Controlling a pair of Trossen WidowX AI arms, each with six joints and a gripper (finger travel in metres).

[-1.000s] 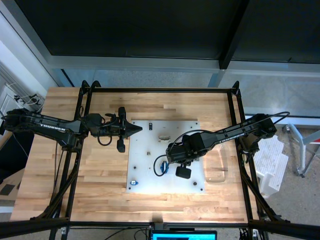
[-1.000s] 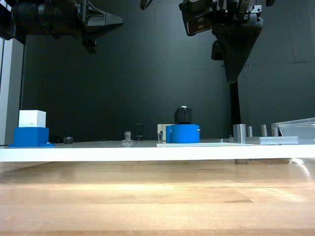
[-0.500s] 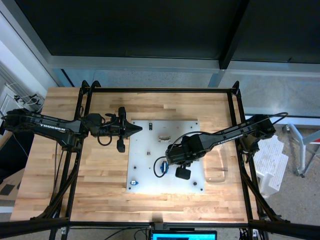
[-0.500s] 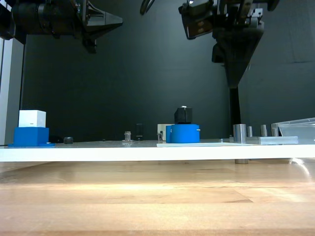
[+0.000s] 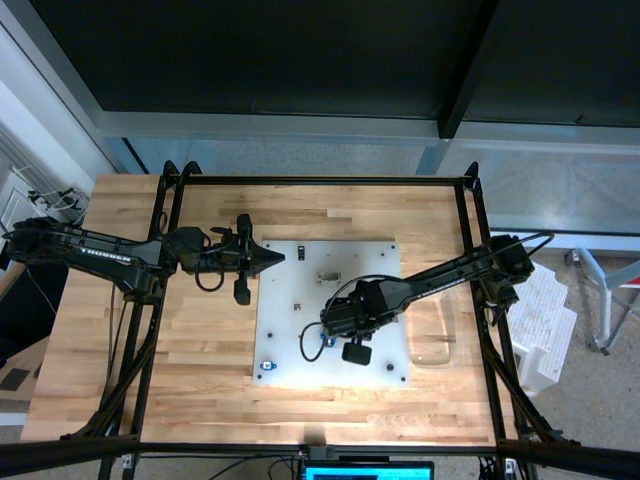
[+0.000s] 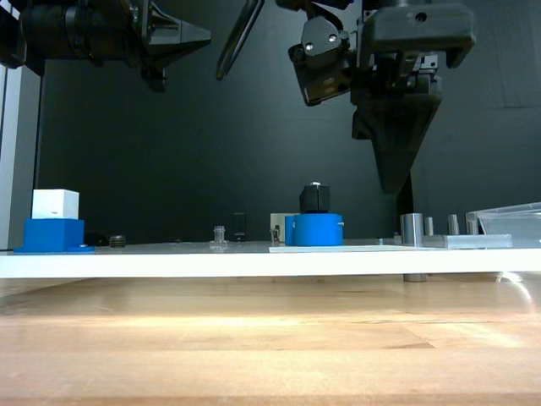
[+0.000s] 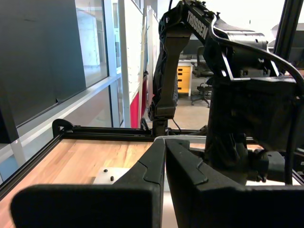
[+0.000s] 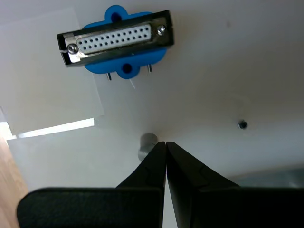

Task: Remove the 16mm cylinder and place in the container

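The right gripper (image 6: pixel 396 184) hangs point-down over the flat white board (image 5: pixel 285 345), its jaws pressed together and holding nothing. Just below its tip, the small silvery-grey round metal peg (image 8: pixel 147 141) stands upright on the board, not touched, near a blue multi-pin connector (image 8: pixel 116 42). The clear rectangular plastic tray (image 5: pixel 437 332) lies on the wooden worktop (image 5: pixel 200 385) at the board's right edge, apart from the peg. The left gripper (image 5: pixel 268 258) is raised beside the board's far left corner, its jaws closed too.
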